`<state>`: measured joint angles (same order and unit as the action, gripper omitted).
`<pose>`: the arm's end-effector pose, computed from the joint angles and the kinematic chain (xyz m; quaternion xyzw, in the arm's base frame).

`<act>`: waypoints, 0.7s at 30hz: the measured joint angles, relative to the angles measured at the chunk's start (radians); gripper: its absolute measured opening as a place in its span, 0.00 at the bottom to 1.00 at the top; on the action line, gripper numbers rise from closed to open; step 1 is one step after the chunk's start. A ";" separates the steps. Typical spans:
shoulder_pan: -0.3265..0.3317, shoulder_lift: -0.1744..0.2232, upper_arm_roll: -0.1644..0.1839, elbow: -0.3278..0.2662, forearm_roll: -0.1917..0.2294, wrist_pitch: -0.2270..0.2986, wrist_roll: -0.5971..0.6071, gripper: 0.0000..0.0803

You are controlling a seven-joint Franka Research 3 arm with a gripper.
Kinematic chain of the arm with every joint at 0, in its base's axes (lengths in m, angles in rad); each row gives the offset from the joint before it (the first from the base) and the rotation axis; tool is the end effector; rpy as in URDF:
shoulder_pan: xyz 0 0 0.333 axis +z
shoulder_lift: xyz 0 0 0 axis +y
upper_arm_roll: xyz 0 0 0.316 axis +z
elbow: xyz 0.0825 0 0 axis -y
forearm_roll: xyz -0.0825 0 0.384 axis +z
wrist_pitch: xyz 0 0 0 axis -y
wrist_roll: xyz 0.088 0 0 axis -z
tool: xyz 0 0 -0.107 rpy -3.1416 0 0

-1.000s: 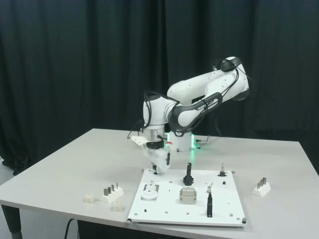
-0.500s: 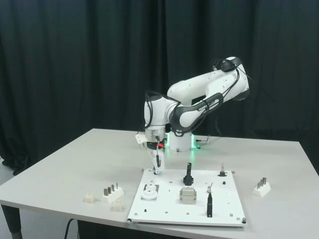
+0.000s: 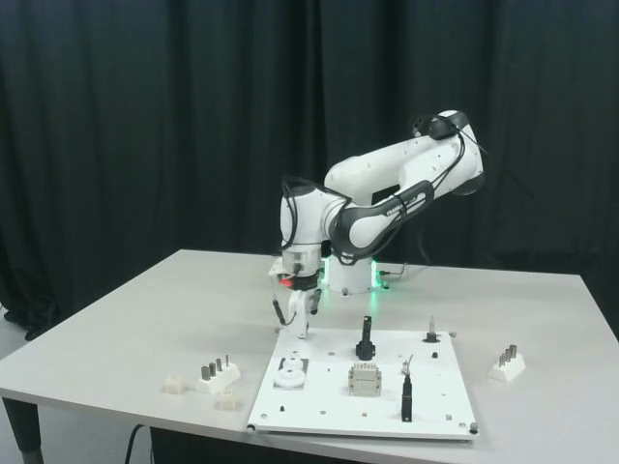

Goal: Insert bolt 4.

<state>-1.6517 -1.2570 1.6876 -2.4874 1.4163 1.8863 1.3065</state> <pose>0.4308 -0.0328 0.2026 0.4296 -0.9027 0.0029 0.0232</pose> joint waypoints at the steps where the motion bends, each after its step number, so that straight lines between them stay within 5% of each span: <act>1: 0.000 0.000 0.000 0.000 0.000 0.000 0.016 0.28; 21: -0.001 0.000 0.001 0.001 0.000 0.003 0.326 0.28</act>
<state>-1.6527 -1.2569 1.6886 -2.4863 1.4164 1.8895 1.6323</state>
